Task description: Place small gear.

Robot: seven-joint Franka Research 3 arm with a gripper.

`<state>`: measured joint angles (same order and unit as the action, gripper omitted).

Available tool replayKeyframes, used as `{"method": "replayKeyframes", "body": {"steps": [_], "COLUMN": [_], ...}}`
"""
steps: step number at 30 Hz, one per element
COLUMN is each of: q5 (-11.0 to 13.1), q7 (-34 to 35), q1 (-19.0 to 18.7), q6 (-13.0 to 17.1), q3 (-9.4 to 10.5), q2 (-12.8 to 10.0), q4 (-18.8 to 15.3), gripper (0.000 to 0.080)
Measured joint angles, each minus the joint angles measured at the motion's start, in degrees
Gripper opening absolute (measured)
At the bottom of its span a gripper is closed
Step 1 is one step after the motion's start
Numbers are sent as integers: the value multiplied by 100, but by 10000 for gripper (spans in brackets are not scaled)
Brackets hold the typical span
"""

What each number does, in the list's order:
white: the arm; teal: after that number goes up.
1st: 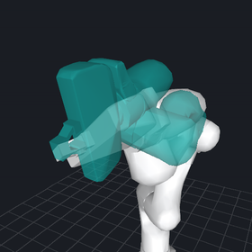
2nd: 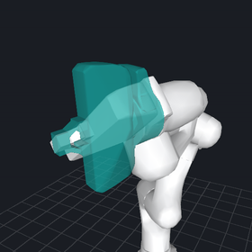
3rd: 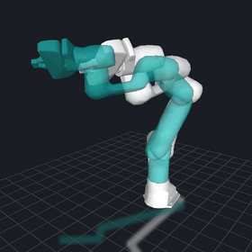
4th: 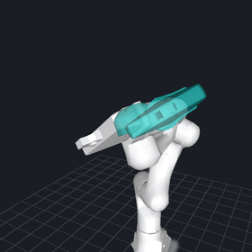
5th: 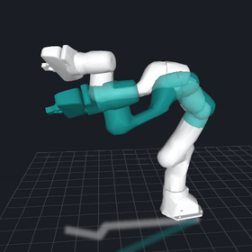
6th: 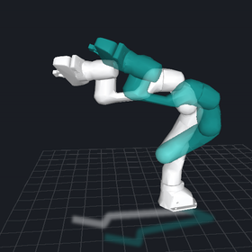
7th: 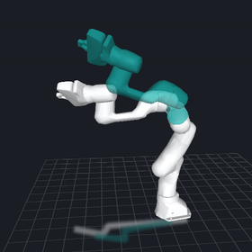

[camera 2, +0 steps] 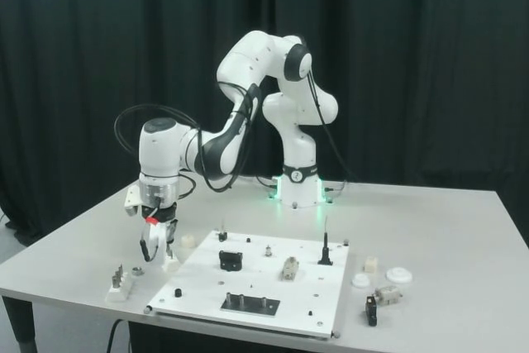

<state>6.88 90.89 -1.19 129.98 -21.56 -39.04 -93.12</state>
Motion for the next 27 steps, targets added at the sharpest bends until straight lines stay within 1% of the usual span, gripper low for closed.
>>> {"method": "replayKeyframes", "body": {"steps": [9, 27], "q5": [-74, -79], "q7": [74, 76], "q1": [-7, -14], "q6": [-22, -50], "q3": [10, 20], "q2": [23, 34], "q4": [0, 0], "gripper": [192, 192]}}
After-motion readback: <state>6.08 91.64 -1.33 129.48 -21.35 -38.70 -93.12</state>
